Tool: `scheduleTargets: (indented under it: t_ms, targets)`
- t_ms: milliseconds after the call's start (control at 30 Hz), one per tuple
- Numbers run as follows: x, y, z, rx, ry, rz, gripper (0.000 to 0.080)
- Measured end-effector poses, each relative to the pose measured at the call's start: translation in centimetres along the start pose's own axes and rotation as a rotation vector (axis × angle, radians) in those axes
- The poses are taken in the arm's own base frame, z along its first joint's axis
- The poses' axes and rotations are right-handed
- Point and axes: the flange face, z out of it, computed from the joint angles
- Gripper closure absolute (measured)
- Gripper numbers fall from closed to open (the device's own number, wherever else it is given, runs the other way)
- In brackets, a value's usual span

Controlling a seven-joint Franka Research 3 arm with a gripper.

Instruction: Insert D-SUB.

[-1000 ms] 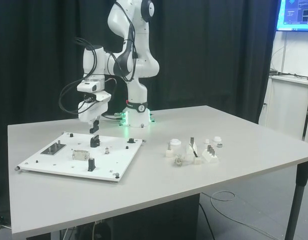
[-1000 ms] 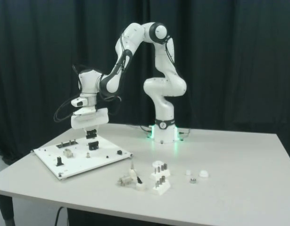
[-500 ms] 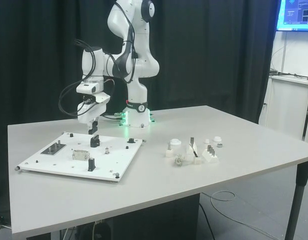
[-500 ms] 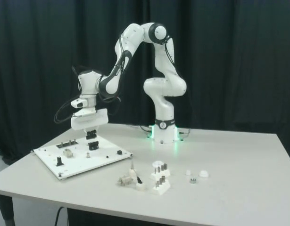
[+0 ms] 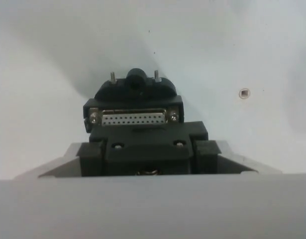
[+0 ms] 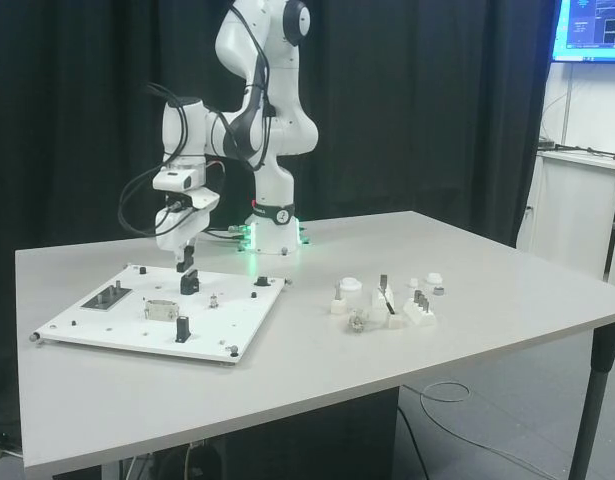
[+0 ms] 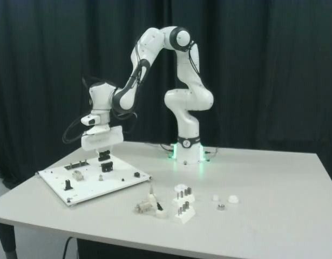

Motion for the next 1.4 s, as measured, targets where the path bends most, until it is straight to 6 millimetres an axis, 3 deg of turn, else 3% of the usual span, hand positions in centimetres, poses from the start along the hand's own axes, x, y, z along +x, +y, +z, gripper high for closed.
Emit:
scheduleTargets:
  t_ms: [533, 1400]
  targets:
    - [-0.7, 0.6, 1.2, 0.018, -0.013, -0.014, 0.0421]
    - [-0.1, 1.0, 0.1, 0.021, 0.037, 0.023, 0.0421]
